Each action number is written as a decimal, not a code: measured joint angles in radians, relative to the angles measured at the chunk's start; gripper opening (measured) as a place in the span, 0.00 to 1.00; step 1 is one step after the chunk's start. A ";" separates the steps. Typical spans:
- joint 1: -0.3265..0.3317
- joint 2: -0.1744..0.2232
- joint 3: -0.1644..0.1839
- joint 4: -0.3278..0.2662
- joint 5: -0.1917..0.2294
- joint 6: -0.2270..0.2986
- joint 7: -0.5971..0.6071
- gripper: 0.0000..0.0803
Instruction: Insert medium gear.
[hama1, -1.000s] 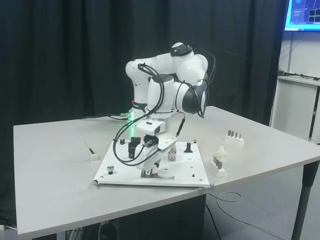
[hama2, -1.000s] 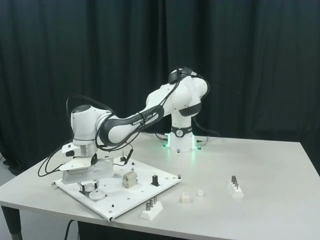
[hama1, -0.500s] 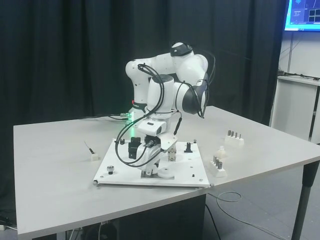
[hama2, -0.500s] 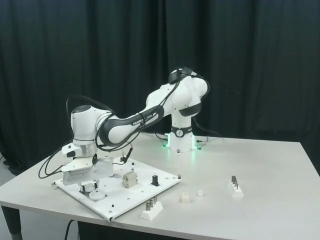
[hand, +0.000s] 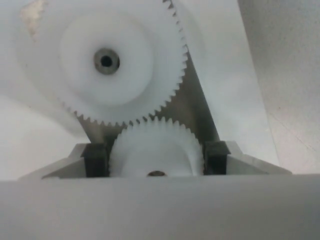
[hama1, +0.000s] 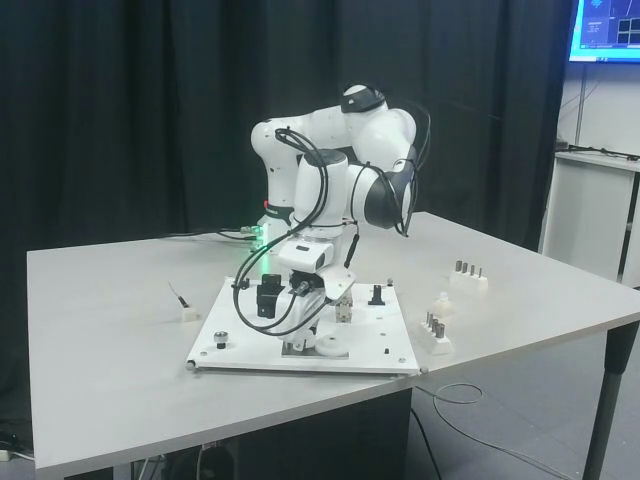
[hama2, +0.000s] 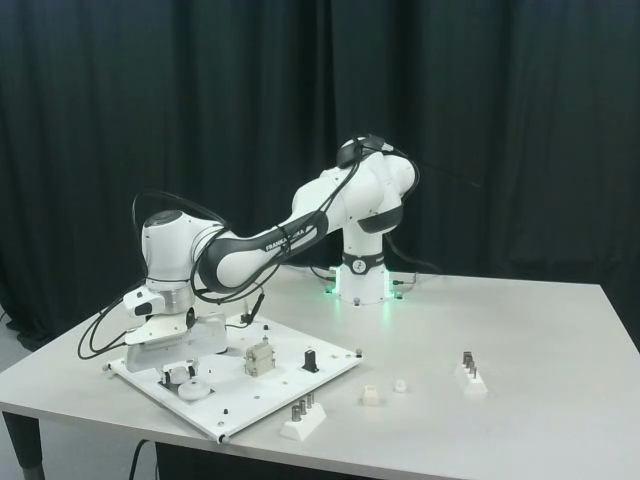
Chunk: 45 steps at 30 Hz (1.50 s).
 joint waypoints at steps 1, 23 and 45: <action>0.000 0.000 0.000 0.000 0.000 0.000 0.000 0.49; 0.000 0.000 0.001 -0.001 0.000 0.003 0.088 0.49; 0.003 0.000 0.003 -0.003 -0.005 0.008 -0.093 0.49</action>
